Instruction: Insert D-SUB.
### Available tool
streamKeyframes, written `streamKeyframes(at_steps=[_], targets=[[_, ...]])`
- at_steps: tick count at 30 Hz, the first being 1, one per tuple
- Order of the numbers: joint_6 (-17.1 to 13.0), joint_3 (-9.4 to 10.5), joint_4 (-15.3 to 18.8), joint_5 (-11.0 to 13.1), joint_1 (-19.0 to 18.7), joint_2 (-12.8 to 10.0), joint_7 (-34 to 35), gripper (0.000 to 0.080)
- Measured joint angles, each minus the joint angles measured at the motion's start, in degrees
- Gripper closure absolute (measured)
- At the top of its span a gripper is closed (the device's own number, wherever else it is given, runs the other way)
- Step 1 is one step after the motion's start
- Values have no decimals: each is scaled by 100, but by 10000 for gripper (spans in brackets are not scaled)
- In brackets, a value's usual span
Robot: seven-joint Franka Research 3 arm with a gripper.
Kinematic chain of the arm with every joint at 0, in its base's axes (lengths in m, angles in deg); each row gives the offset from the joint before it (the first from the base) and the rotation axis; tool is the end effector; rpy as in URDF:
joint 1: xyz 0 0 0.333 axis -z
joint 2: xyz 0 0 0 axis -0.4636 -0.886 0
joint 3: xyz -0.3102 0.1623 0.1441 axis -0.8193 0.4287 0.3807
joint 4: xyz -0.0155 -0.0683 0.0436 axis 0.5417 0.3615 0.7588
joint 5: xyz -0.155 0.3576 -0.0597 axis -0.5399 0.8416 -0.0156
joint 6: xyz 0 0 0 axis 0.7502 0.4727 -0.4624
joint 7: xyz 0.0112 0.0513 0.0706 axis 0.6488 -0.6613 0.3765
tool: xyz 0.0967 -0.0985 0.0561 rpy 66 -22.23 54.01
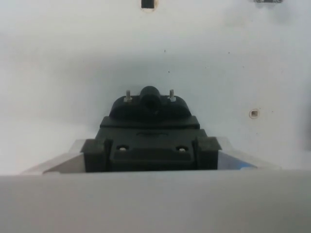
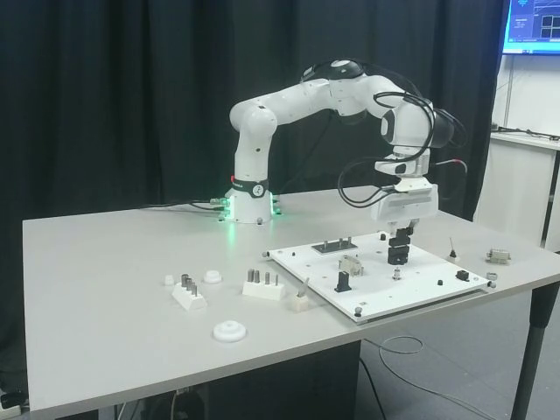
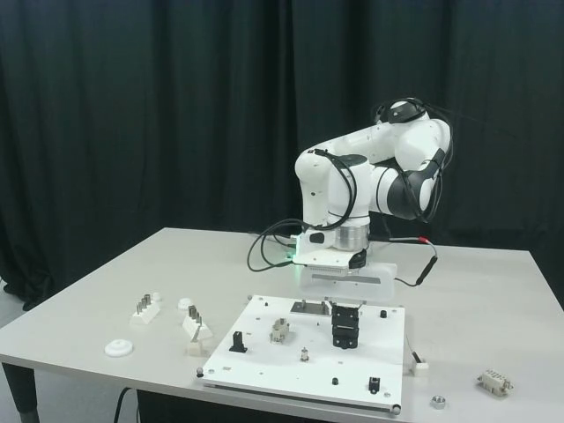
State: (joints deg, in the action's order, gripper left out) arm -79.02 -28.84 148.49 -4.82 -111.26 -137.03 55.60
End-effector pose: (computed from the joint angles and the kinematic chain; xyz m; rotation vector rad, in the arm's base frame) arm 0.5814 0.2202 0.2494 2.9026 -1.1788 0.0121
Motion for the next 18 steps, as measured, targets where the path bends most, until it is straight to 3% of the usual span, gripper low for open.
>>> streamKeyframes(at_steps=[18], targets=[[1, 1, 0, 30, 13, 0, -401, 421]])
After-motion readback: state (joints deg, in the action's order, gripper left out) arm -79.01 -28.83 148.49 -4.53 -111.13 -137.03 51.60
